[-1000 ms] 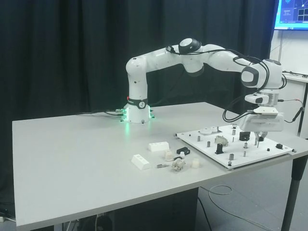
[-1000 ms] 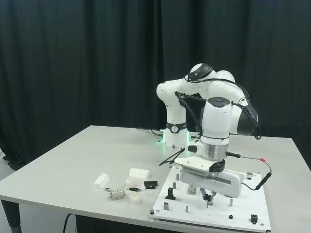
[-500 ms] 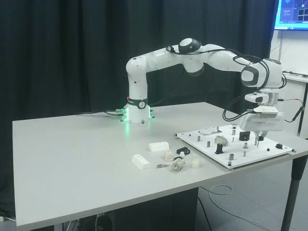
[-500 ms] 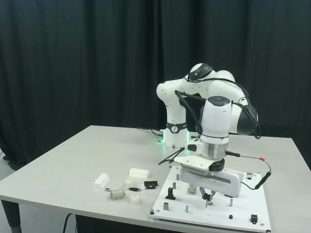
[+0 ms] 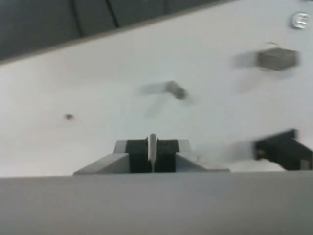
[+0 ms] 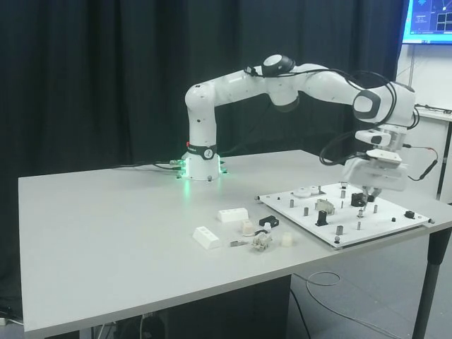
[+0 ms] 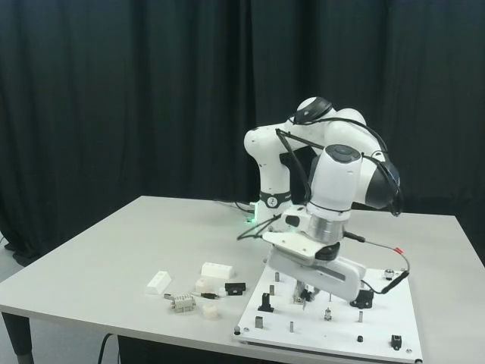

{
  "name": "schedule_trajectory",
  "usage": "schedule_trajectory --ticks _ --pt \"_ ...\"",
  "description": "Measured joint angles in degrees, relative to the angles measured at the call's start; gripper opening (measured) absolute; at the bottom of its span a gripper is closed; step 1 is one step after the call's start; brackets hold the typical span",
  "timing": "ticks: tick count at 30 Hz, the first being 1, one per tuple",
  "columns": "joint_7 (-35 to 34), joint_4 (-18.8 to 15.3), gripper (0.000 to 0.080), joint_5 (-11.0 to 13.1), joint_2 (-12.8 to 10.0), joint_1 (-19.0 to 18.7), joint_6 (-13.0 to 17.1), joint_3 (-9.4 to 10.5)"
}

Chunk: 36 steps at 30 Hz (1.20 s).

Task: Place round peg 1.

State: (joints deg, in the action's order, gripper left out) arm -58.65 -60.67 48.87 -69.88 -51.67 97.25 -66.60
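The thin round peg (image 5: 152, 147) sits pinched between the closed fingers of the gripper (image 5: 152, 157), which has swung inward from the white board's (image 7: 379, 337) outer edge and tilted, suggesting transport toward another hole.

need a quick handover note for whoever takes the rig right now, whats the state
Hand: hangs tilted just above the white board; cannot tell if it is open, or if it holds anything.
Peg: a thin upright peg stands on the board beside the hand, apart from it. It may be round peg 1, but confirm.
Done: probably the placing, if that peg is the one.
Left: check the peg's seating, then lift the arm away.
Loose parts lie on the grey table beside the board, untouched.
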Motion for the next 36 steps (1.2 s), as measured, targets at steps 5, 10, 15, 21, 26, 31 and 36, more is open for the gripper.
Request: schedule_trajectory --ticks 5,10,15,21,26,31,36 --pt "1.53 -0.24 0.0031 -1.13 0.00 0.04 -3.14 -1.80" --pt "3.73 -1.29 0.0031 -1.93 -0.04 0.05 -5.30 -3.41" --pt "6.01 -3.33 0.0031 -2.28 -0.08 -0.03 -6.15 -4.69" --pt "9.60 -6.79 0.0031 -2.27 -0.32 -0.42 -6.31 -6.49" --pt "13.31 -10.30 0.0031 -1.90 -0.68 -1.09 -6.10 -8.36" --pt "17.25 -14.14 0.0031 -0.44 -1.52 -2.10 -5.34 -10.85" --pt "21.53 -18.43 0.0031 1.20 -2.50 -3.29 -4.00 -13.21"
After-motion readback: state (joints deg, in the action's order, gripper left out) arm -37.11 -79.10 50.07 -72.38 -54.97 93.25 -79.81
